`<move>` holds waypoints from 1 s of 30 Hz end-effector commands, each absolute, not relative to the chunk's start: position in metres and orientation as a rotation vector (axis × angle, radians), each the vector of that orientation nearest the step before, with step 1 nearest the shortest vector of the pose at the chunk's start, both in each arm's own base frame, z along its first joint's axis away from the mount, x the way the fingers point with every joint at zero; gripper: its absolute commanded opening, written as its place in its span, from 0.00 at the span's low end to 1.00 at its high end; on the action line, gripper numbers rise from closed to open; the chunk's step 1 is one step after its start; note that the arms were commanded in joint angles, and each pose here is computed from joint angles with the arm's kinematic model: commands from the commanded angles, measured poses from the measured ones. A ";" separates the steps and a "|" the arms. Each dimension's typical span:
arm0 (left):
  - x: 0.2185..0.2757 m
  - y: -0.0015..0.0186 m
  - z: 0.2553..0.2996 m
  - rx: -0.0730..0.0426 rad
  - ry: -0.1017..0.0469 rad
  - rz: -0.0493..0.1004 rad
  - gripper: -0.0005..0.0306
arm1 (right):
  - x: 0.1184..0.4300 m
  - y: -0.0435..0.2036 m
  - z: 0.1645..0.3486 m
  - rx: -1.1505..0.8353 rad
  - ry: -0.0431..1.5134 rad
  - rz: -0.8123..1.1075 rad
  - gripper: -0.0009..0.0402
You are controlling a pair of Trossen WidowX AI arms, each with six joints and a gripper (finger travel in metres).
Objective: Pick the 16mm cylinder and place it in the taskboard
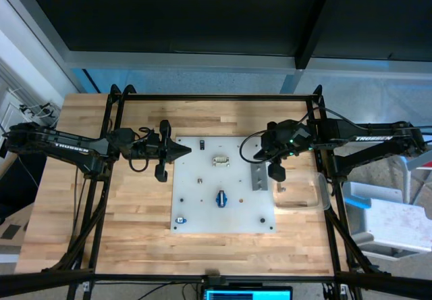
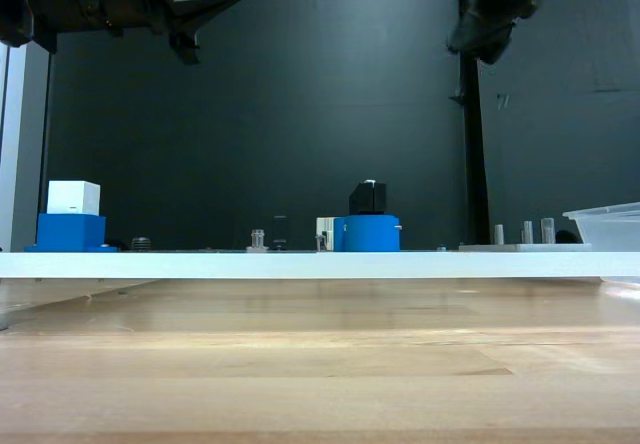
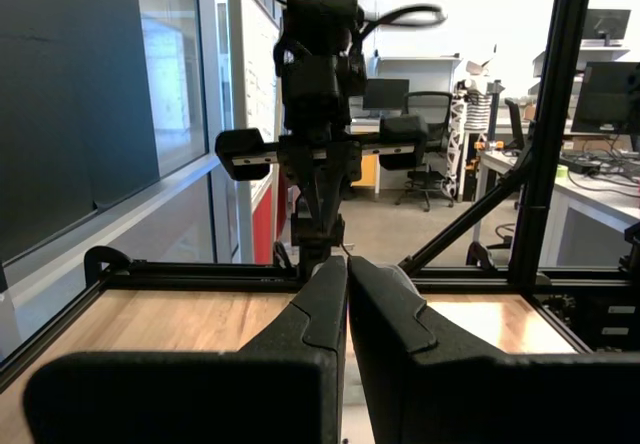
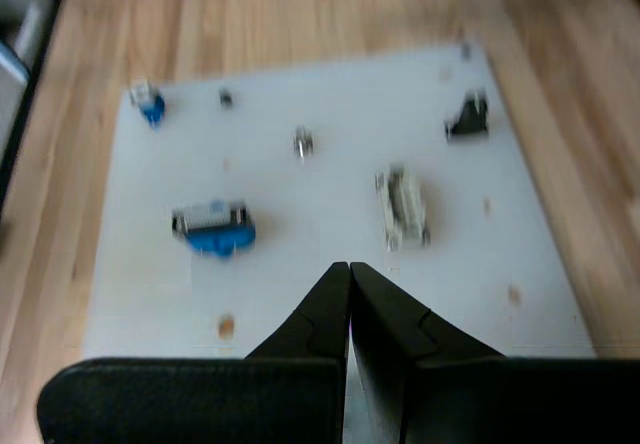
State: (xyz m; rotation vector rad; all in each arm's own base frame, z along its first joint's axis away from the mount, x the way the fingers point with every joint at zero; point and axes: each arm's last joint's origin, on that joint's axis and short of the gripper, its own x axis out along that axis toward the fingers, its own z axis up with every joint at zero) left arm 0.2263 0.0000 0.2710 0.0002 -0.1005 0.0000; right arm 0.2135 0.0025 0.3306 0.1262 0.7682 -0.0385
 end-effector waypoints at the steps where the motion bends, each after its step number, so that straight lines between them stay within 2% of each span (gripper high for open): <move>1: 0.2264 0.0000 0.2711 0.001 -0.101 0.000 0.02 | 0.208 0.003 0.333 0.130 0.852 -0.043 0.02; 6: 0.2263 0.0000 0.2712 0.001 -0.102 0.000 0.02 | 0.198 0.006 0.341 0.158 0.951 -0.029 0.02; 17: 0.2263 0.0000 0.2712 0.001 -0.101 0.000 0.02 | 0.188 0.019 0.344 0.137 1.151 -0.003 0.02; 30: 0.2263 0.0000 0.2712 0.001 -0.101 0.000 0.02 | 0.171 0.034 0.340 0.111 1.319 0.019 0.02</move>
